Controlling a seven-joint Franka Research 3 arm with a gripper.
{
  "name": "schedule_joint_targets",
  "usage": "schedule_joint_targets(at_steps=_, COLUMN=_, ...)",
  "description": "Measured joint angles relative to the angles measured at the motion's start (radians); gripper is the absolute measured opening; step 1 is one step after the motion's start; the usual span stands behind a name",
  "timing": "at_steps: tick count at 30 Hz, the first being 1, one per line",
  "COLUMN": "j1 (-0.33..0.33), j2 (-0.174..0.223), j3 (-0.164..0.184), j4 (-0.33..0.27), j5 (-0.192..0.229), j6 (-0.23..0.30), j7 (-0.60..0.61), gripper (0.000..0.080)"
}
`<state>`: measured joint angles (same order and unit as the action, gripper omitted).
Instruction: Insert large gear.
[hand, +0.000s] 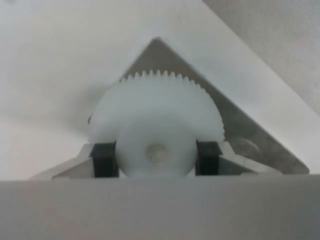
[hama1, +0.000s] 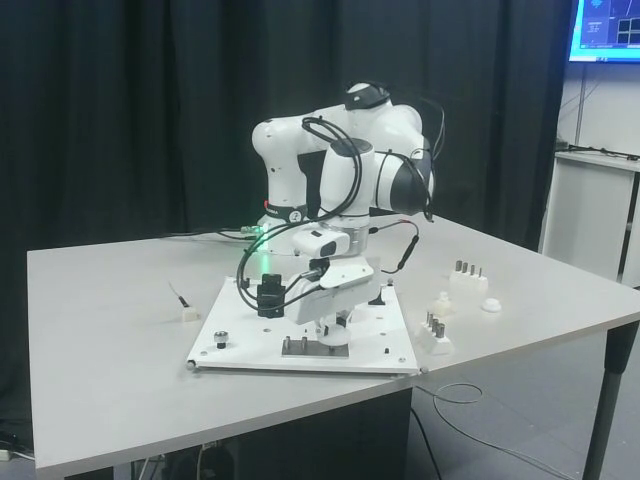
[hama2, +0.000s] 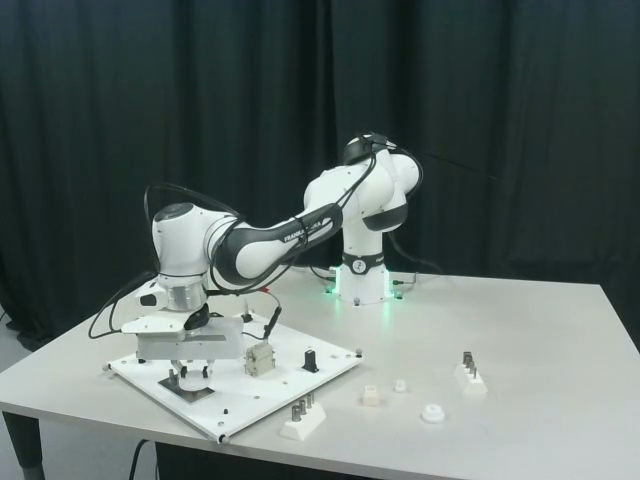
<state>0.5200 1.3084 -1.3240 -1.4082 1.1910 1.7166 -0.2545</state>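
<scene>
In the wrist view the large white gear (hand: 157, 115) sits between my black finger pads (hand: 105, 160), teeth outward and hub facing the camera. My gripper (hand: 156, 159) is shut on it. Under the gear lies a grey metal plate (hand: 240, 135) set in the white board (hand: 60, 60). In the first room view the gripper (hama1: 328, 325) hangs low, just above the grey plate (hama1: 315, 347) with its pegs, near the front edge of the white board (hama1: 250, 335). The second room view shows the gripper (hama2: 190, 372) right above the plate (hama2: 185, 388); the gear itself is hidden there.
A black block (hama1: 268, 297) and a small knob (hama1: 221, 343) stand on the board. Right of the board are two white peg holders (hama1: 435, 335) (hama1: 468, 275) and a small white gear (hama1: 490, 304). A small white piece (hama1: 186, 312) lies to the left.
</scene>
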Motion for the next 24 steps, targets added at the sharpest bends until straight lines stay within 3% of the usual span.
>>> schedule_joint_targets(at_steps=24, j1=-0.003, j2=0.007, j3=0.0, j4=0.013, j5=-0.012, j6=0.015, j7=-0.001, gripper=0.0334)
